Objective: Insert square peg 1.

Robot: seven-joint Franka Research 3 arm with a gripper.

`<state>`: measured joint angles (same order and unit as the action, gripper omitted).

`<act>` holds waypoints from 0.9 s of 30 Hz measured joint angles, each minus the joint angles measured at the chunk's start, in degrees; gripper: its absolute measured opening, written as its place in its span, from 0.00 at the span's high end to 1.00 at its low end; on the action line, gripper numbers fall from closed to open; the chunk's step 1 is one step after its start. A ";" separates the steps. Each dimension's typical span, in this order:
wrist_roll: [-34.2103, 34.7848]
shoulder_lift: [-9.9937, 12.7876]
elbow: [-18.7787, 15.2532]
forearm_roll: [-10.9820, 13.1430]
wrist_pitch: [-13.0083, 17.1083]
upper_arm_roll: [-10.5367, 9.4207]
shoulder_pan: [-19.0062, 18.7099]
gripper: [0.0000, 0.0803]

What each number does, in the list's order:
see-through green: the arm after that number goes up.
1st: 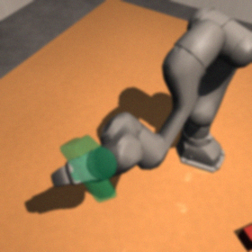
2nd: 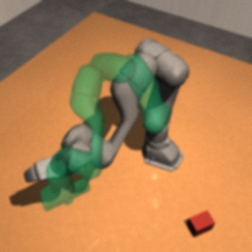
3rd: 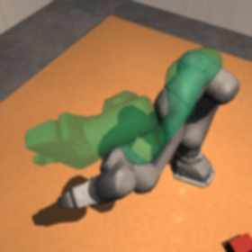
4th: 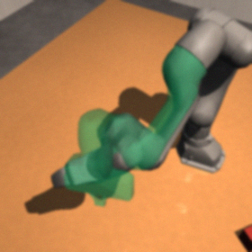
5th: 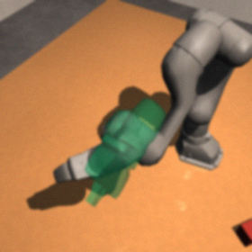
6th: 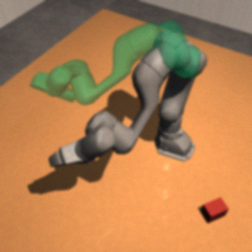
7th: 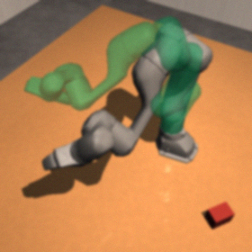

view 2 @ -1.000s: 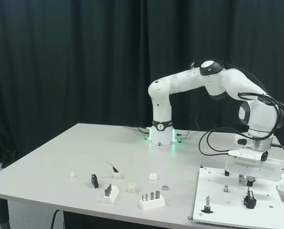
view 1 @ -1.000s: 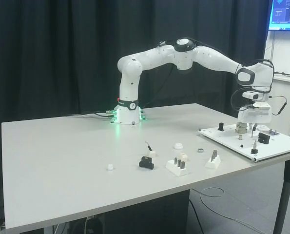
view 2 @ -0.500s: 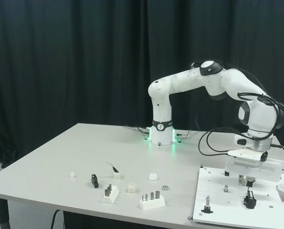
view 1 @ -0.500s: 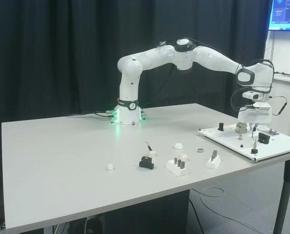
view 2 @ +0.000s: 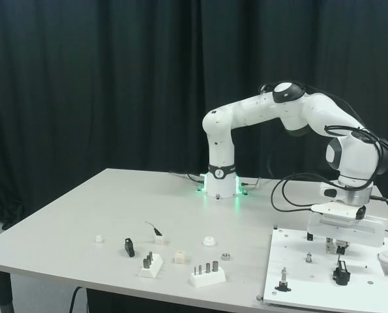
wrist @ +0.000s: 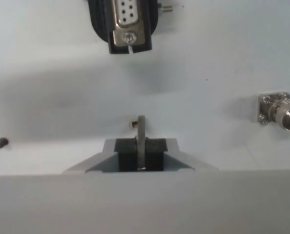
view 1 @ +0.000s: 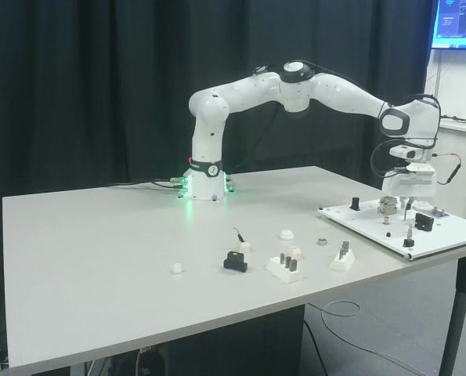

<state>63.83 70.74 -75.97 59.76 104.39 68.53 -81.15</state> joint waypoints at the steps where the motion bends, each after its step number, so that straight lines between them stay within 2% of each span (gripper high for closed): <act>1: 0.00 0.00 0.00 -0.01 -0.11 0.00 0.00 0.96; 27: 0.00 0.00 0.10 -0.02 -0.48 -0.36 -0.31 0.96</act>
<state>63.83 70.74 -75.87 59.75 103.91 68.16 -81.46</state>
